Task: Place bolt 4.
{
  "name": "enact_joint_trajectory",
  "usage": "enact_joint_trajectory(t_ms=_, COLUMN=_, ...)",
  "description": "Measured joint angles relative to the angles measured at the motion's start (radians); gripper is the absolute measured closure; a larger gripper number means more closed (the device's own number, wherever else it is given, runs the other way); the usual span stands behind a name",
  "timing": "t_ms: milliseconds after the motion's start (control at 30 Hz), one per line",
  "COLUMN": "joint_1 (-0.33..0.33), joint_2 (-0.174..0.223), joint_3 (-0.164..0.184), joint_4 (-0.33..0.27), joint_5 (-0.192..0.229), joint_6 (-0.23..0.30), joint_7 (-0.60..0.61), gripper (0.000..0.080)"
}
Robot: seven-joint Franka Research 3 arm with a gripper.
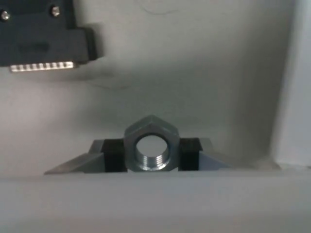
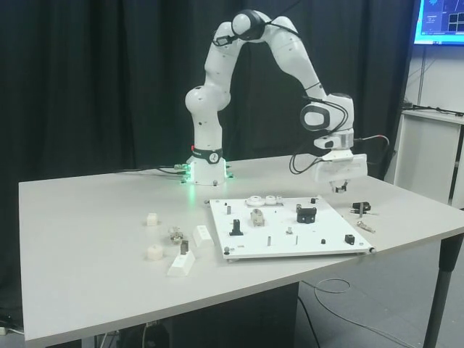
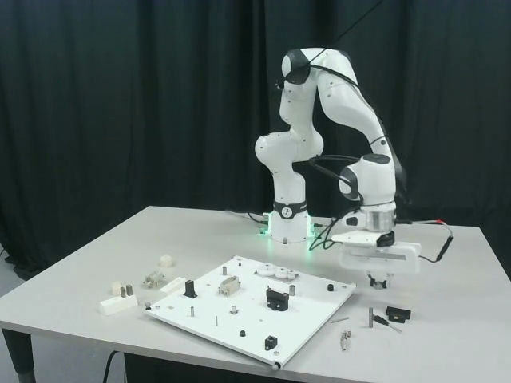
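In the wrist view a grey hex nut (image 1: 151, 145) with a threaded hole sits clamped between my two black finger pads (image 1: 114, 155). My gripper (image 1: 151, 155) is shut on it. In the room views the gripper (image 2: 339, 188) (image 3: 377, 281) hangs a little above the grey table, just off the far right corner of the white assembly board (image 2: 286, 225) (image 3: 247, 307). The nut is too small to make out there. Several pegs and black fixtures stand on the board.
A black connector (image 1: 43, 39) (image 2: 360, 207) (image 3: 398, 313) lies on the table close to the gripper, with small metal parts (image 2: 365, 225) (image 3: 346, 337) beside it. White blocks (image 2: 185, 255) (image 3: 120, 302) lie on the table at the board's other side.
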Motion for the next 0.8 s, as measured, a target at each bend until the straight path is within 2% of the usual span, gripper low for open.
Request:
enact_joint_trajectory(t_ms=433, joint_1=0.000, joint_2=0.127, joint_3=0.004, joint_4=0.111, joint_5=-0.003, joint_6=0.000, joint_7=-0.025, gripper=0.0576)
enact_joint_trajectory(t_ms=600, joint_1=0.000, joint_2=0.158, joint_3=0.006, joint_4=0.142, joint_5=-0.003, joint_6=-0.003, joint_7=-0.025, gripper=0.0577)
enact_joint_trajectory(t_ms=767, joint_1=0.000, joint_2=0.169, joint_3=0.008, joint_4=0.164, joint_5=-0.003, joint_6=-0.022, joint_7=-0.025, gripper=0.0577)
enact_joint_trajectory(t_ms=800, joint_1=0.000, joint_2=0.169, joint_3=0.008, joint_4=0.168, joint_5=-0.003, joint_6=-0.029, joint_7=-0.025, gripper=0.0418)
